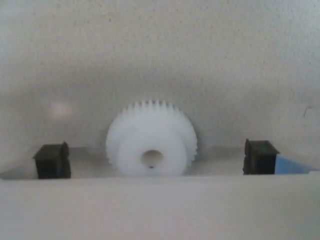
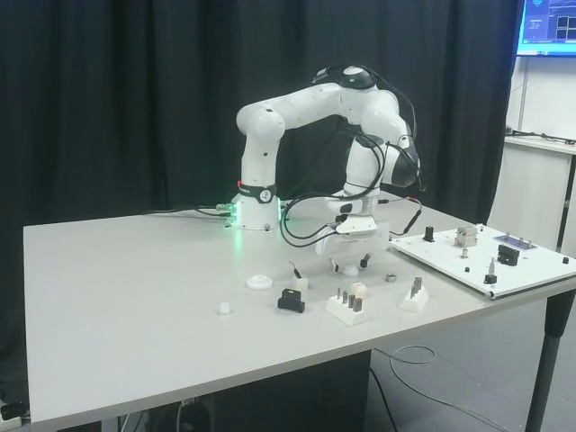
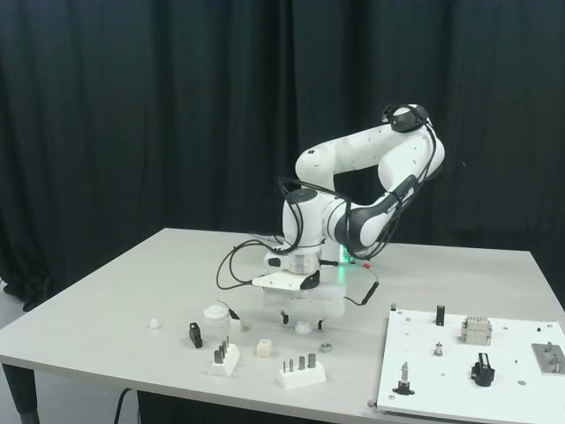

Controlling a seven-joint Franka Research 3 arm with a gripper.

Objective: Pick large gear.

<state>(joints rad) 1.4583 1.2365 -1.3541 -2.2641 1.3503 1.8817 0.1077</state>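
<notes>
A white toothed gear (image 1: 151,145) with a raised hub and centre hole lies flat on the grey table (image 1: 160,60). My gripper (image 1: 155,160) is open, with one black fingertip (image 1: 52,161) on each side of the gear and a clear gap to each. In the first room view the gripper (image 2: 349,263) is low over the table just above the gear (image 2: 349,269). The second room view shows the gripper (image 3: 302,320) down at the gear (image 3: 304,328), near the table's middle.
A second white disc-like gear (image 2: 260,282) lies further along the table. Near the front edge are a black part (image 2: 290,301), white peg holders (image 2: 346,307), a small white piece (image 2: 223,308) and a small ring (image 2: 391,277). A white board (image 2: 531,274) with parts lies beside them.
</notes>
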